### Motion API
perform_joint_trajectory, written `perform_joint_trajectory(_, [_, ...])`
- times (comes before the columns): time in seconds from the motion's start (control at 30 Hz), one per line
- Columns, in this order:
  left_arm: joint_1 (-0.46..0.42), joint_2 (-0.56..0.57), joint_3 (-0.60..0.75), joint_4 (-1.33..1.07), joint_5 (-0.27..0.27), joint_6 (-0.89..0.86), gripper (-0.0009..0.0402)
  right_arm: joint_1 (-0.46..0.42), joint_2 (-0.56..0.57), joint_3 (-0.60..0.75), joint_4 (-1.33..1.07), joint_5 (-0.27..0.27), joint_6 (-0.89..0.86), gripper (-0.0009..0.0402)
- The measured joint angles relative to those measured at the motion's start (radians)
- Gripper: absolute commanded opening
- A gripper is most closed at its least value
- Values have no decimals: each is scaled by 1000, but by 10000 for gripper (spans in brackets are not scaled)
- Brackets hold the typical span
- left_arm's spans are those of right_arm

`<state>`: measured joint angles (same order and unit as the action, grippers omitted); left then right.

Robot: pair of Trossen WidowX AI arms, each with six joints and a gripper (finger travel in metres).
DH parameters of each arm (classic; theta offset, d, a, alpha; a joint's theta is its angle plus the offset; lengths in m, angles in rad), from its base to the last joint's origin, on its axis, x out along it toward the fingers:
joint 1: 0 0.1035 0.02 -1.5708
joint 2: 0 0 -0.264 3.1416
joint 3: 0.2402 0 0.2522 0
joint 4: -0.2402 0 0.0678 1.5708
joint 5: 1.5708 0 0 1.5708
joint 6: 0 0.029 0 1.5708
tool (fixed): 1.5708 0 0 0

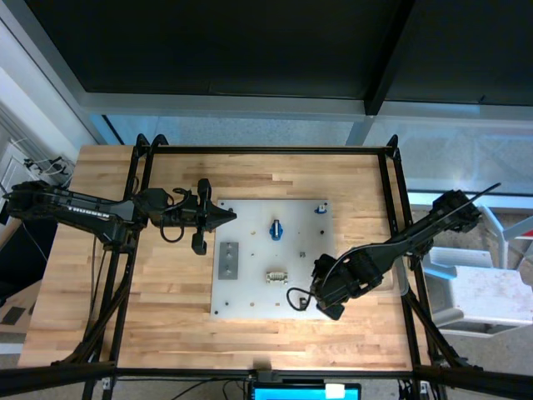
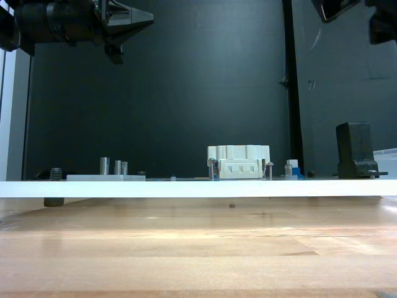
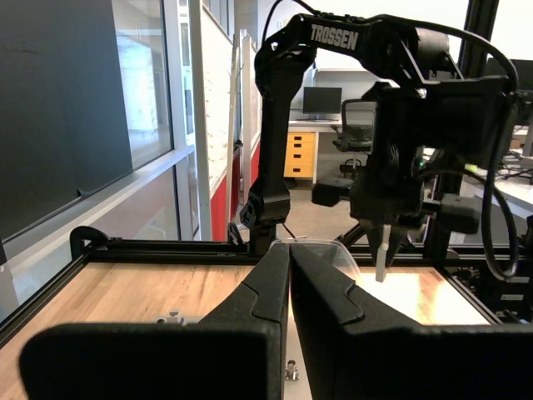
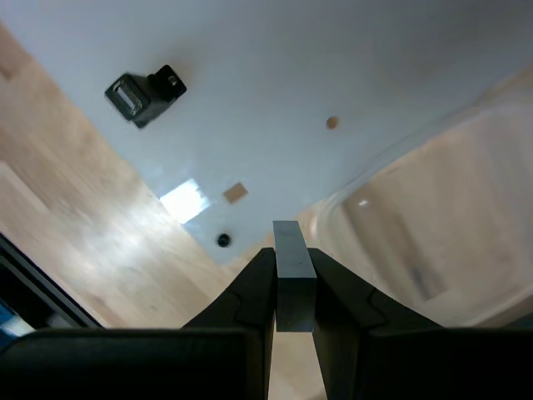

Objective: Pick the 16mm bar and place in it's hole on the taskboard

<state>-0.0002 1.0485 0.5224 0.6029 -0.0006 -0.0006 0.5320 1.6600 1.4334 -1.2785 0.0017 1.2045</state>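
The 16mm bar [image 4: 292, 254] is a short grey metal piece held between the fingers of my right gripper [image 4: 293, 287], which is shut on it. It hangs clear above the white taskboard [image 4: 275, 75] near the board's near right corner. The left wrist view shows the bar [image 3: 381, 262] pointing down from that gripper. In the high view my right gripper [image 1: 331, 293] hovers over the board [image 1: 250, 287]. The grey block [image 1: 227, 259] with the bar holes lies at the board's left side. My left gripper [image 1: 221, 217] is shut and empty, raised over the board's left edge.
A white connector [image 2: 239, 161] and a black block [image 2: 355, 151] stand on the board, with short metal pegs [image 2: 104, 166] at its left. A blue part [image 1: 276, 229] sits mid-board. A clear plastic bin [image 4: 433, 225] lies beside the board's right edge. A black frame [image 1: 266, 151] surrounds the table.
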Motion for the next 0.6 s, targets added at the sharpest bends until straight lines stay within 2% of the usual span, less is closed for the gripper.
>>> perform_joint_trajectory(0.23, [0, 0, 0, 0, 0, 0, 0, 11, 26, 0, 28, -2, 267, 0])
perform_joint_trajectory(0.6, [0, 0, 0, 0, 0, 0, 0, 46, 35, -3, 42, 62, 554, 0])
